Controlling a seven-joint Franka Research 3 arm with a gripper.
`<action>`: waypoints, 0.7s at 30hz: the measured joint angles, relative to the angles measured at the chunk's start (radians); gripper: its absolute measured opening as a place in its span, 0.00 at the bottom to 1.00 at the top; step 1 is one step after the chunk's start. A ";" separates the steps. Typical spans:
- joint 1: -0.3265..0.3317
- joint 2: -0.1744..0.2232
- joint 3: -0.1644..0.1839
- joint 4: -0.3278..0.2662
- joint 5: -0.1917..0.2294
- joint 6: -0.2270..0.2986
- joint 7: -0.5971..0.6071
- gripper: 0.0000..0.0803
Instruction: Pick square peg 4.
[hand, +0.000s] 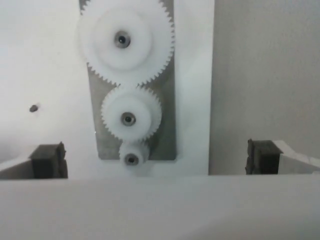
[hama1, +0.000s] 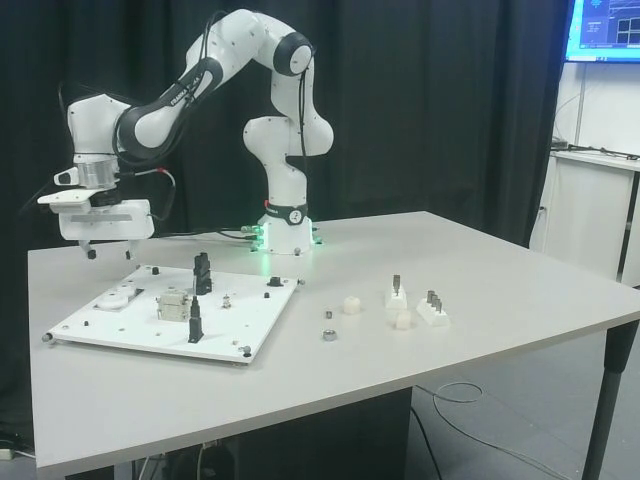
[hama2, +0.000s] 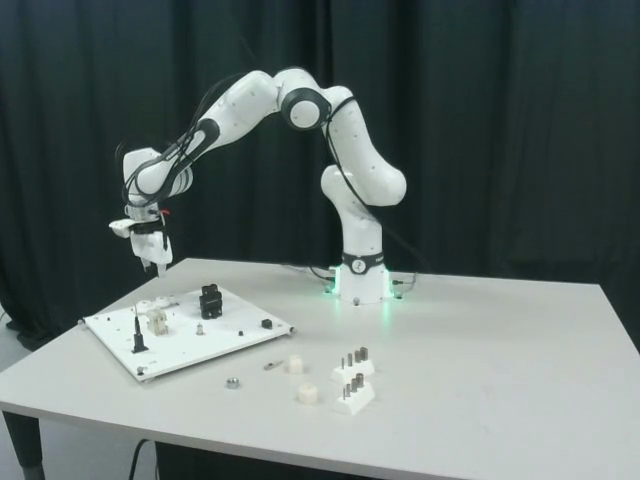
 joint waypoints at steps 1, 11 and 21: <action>0.000 -0.003 0.000 0.000 -0.003 -0.002 0.005 1.00; 0.008 -0.012 0.000 0.000 -0.014 -0.006 0.025 1.00; 0.016 -0.013 -0.002 0.000 -0.018 -0.006 0.033 1.00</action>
